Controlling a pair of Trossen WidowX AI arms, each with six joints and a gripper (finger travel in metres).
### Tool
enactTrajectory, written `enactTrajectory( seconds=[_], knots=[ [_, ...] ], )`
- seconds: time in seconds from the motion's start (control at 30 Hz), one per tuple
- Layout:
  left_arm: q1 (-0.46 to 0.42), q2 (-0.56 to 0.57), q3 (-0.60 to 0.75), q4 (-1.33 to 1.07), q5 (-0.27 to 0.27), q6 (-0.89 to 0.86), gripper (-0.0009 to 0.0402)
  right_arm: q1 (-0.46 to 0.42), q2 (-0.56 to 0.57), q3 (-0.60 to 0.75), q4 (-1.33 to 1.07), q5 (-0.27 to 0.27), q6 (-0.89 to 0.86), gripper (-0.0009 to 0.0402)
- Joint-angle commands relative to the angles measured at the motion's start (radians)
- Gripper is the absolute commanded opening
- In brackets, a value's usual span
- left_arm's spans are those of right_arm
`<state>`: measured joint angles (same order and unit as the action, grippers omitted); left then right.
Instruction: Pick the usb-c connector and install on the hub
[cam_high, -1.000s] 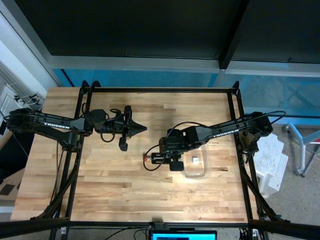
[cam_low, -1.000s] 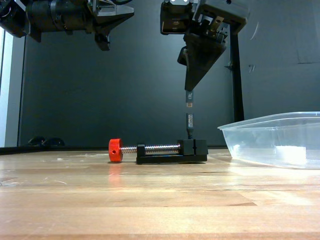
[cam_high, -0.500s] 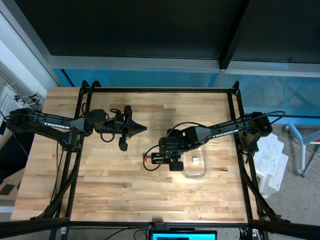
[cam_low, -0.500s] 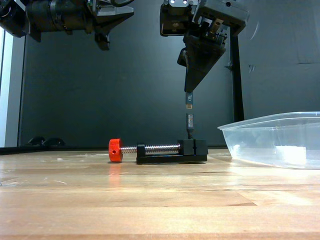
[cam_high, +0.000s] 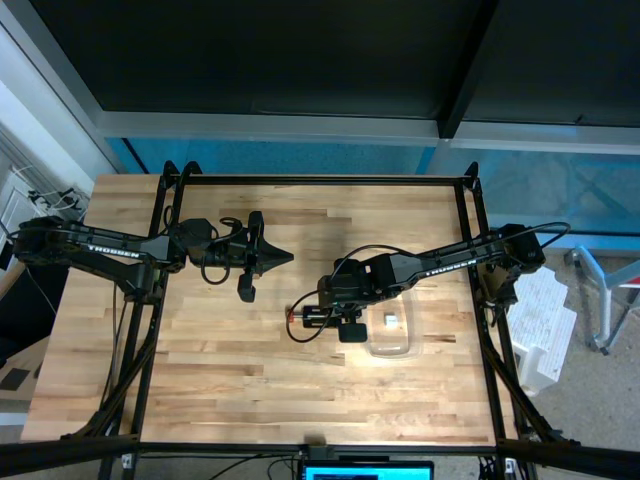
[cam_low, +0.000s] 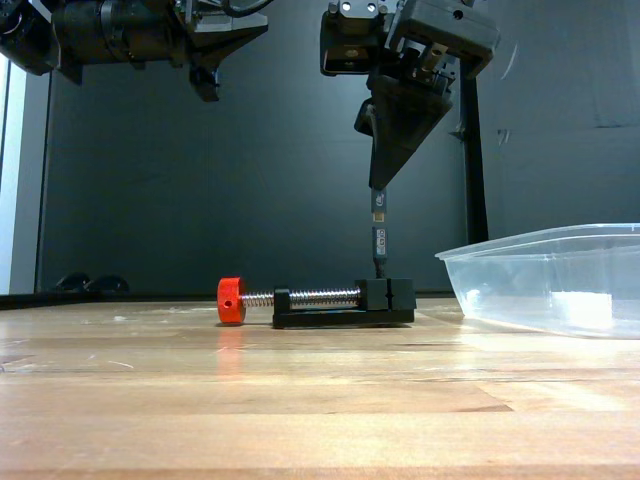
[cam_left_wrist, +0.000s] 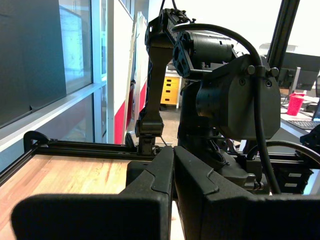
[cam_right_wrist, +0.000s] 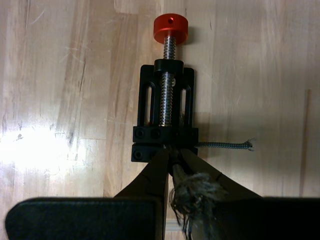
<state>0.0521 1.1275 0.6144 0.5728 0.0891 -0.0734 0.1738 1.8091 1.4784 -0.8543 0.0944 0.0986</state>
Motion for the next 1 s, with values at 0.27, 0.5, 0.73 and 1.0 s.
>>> enactTrajectory(
  seconds=[0.27, 0.5, 0.73, 1.0],
  knots=[
    [0.000, 0.000, 0.000, 0.000, 0.000, 0.000, 0.0000, 0.001, 0.000, -0.005, 0.003, 0.000, 0.000, 0.0000],
    [0.000, 0.000, 0.000, 0.000, 0.000, 0.000, 0.0000, 0.001, 0.000, -0.005, 0.003, 0.002, -0.002, 0.0000],
    [0.000, 0.000, 0.000, 0.000, 0.000, 0.000, 0.0000, 0.001, 0.000, -0.005, 0.003, 0.003, -0.003, 0.0000],
    [0.000, 0.000, 0.000, 0.000, 0.000, 0.000, 0.0000, 0.001, 0.000, -0.017, 0.011, 0.002, -0.003, 0.0000]
  ],
)
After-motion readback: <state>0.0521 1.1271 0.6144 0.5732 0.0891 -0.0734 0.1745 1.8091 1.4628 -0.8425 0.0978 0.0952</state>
